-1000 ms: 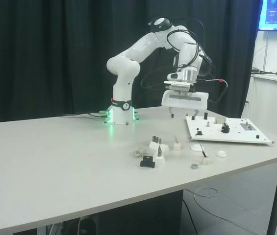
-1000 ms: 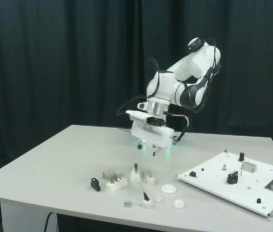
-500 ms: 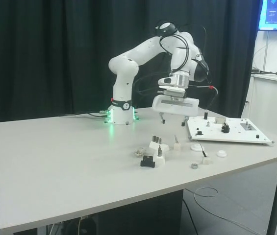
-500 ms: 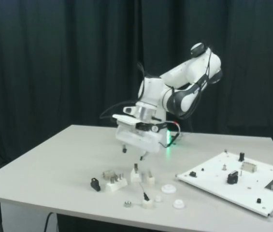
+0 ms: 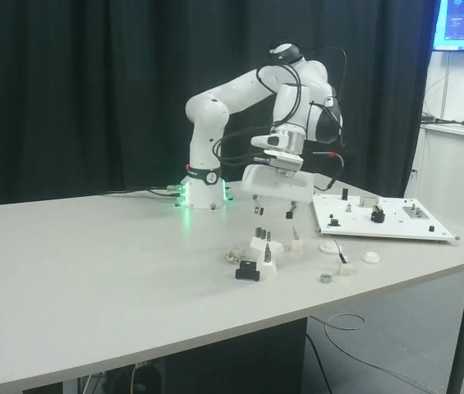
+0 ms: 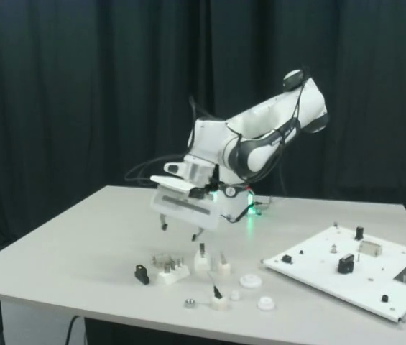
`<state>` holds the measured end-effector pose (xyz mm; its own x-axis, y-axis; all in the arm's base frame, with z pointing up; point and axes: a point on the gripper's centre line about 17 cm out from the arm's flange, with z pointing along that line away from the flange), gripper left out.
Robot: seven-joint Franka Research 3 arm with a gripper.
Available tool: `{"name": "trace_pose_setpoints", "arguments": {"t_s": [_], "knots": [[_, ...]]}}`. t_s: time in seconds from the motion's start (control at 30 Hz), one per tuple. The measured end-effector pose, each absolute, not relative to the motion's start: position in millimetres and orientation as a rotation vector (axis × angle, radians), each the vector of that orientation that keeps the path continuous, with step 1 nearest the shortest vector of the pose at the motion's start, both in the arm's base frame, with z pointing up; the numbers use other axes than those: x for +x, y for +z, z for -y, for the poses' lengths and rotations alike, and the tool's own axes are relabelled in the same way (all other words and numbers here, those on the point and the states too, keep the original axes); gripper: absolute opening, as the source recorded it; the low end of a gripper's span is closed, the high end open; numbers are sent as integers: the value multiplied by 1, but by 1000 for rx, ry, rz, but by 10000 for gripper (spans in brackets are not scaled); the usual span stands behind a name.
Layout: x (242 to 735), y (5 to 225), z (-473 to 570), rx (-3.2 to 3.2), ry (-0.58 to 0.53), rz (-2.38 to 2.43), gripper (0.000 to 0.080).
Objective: Pick D-SUB.
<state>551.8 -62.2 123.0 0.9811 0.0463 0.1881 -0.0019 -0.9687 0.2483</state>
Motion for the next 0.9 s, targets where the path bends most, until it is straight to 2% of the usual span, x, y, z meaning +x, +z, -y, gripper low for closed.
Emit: {"name": "trace_pose_setpoints", "arguments": {"t_s": [0.9], "knots": [[582,89,125,2798,121,-695,800]]}}
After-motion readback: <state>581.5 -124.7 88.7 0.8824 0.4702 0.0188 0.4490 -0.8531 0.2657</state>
